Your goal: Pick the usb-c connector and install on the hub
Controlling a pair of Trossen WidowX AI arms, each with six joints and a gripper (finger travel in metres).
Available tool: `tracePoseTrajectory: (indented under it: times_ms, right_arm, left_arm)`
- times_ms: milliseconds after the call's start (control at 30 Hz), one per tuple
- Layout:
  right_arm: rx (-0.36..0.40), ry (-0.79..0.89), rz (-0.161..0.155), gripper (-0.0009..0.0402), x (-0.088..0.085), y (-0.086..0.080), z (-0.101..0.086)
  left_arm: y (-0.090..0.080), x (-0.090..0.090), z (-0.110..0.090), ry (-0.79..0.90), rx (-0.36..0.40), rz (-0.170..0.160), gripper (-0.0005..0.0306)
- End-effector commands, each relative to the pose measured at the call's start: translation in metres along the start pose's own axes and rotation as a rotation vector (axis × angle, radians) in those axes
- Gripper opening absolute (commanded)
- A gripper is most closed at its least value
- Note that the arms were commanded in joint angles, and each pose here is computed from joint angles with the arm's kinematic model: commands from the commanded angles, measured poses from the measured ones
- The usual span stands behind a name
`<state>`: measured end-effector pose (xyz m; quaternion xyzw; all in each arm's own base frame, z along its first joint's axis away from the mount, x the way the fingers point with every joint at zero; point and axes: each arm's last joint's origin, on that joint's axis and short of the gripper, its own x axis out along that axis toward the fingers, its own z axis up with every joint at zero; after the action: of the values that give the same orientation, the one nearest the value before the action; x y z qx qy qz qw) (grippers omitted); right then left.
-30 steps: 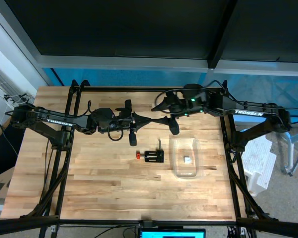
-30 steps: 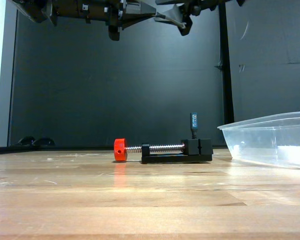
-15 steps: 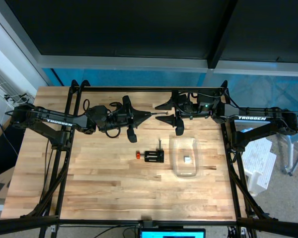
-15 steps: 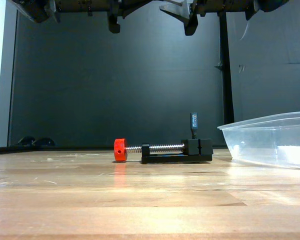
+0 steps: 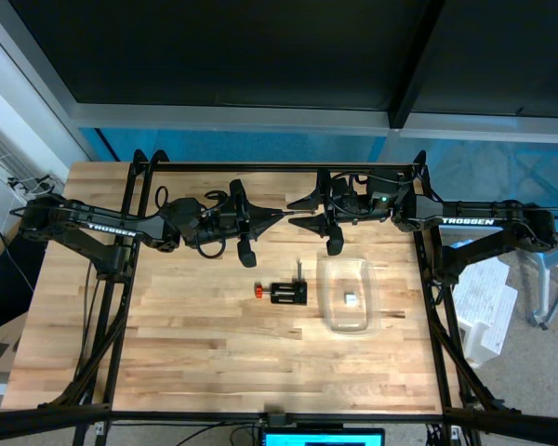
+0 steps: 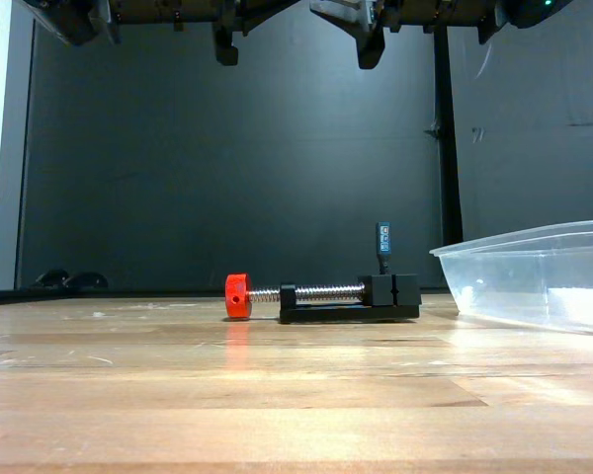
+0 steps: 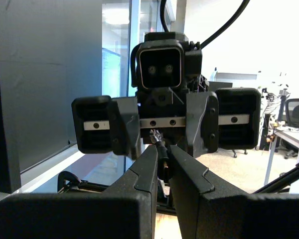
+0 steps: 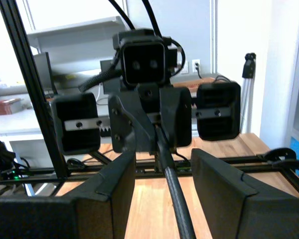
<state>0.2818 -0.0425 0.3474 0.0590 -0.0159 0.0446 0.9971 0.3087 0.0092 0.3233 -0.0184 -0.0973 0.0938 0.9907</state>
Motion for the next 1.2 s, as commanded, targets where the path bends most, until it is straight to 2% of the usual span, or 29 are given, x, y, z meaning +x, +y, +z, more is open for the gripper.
tracePoseTrajectory:
  times_ms: [33, 333, 633, 867, 1000, 1200]
  right_arm:
    - [-0.003, 0.0, 0.001, 0.013, 0.0003, -0.0001, -0.0001]
    - [-0.003, 0.002, 0.001, 0.0076, 0.0003, -0.0001, -0.0003]
    - [-0.004, 0.009, -0.001, 0.0, 0.0002, -0.0003, -0.001]
    - [-0.003, 0.024, -0.003, 0.0, 0.0002, -0.0006, -0.0025]
    - [-0.003, 0.03, -0.004, 0.0, -0.0003, -0.0005, -0.0028]
    - [0.0, 0.049, -0.009, 0.0, -0.005, 0.0009, -0.0011]
  left_arm:
    - [-0.0001, 0.0002, 0.0002, 0.0, 0.0, -0.001, 0.0]
    - [-0.0001, 0.0002, 0.0002, -0.001, -0.001, -0.001, 0.0]
    - [-0.0001, 0.0002, 0.0002, 0.0, 0.0, -0.001, 0.0]
    - [-0.0002, 0.0002, 0.0002, 0.0, 0.0, -0.002, 0.0002]
    - [-0.0001, -0.0002, 0.0005, 0.0, 0.0, -0.002, 0.0029]
    - [0.0001, -0.0032, -0.0043, 0.029, -0.014, -0.007, 0.0107]
